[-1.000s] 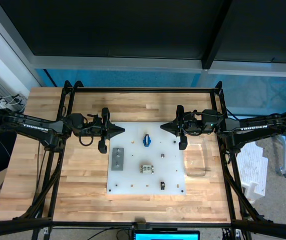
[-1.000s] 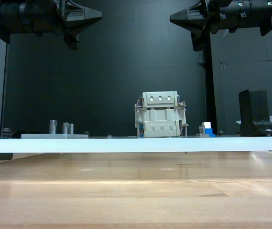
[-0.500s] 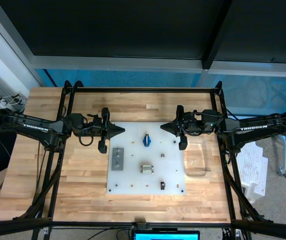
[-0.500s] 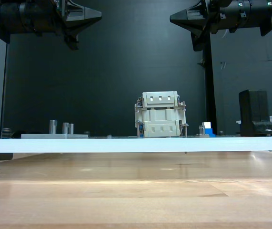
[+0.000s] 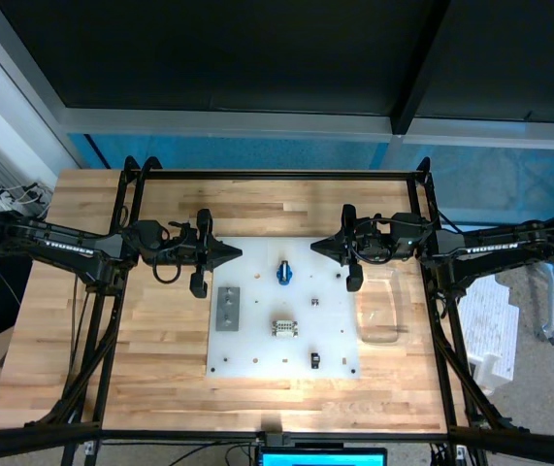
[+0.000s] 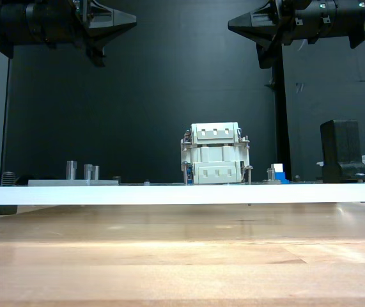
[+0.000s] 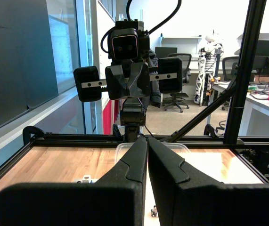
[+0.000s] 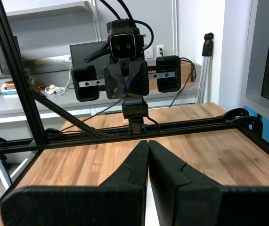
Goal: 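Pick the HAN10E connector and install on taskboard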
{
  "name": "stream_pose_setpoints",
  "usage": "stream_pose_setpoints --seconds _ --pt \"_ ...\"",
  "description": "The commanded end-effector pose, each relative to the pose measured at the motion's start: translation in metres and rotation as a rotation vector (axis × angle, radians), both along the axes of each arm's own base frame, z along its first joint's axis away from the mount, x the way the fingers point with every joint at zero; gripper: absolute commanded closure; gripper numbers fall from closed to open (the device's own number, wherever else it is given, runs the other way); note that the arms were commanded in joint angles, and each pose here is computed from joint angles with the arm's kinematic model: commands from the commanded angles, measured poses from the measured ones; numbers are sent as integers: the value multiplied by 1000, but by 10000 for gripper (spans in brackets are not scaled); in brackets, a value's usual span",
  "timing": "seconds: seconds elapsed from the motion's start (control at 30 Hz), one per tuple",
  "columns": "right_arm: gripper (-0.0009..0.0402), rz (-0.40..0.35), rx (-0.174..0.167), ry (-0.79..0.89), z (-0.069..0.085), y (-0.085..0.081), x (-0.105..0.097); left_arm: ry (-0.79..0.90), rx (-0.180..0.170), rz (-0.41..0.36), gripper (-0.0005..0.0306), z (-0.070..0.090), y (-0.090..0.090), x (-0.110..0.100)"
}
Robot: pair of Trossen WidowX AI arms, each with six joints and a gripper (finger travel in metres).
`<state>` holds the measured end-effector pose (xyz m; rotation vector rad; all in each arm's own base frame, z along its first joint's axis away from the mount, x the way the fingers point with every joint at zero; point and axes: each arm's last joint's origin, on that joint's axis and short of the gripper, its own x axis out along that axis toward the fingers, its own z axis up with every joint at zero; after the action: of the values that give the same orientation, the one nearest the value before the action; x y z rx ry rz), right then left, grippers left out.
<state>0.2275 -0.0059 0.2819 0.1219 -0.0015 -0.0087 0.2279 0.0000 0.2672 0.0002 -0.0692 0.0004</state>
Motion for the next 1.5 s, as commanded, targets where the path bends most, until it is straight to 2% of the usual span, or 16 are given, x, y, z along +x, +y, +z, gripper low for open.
stream_pose_setpoints --seconds 0.03,1.5 --pt "393 0 1 5 0 0 0 0 0 0 300 0 0 0" --pt "393 0 2 26 -3 0 0 0 0 0 300 0 0 0"
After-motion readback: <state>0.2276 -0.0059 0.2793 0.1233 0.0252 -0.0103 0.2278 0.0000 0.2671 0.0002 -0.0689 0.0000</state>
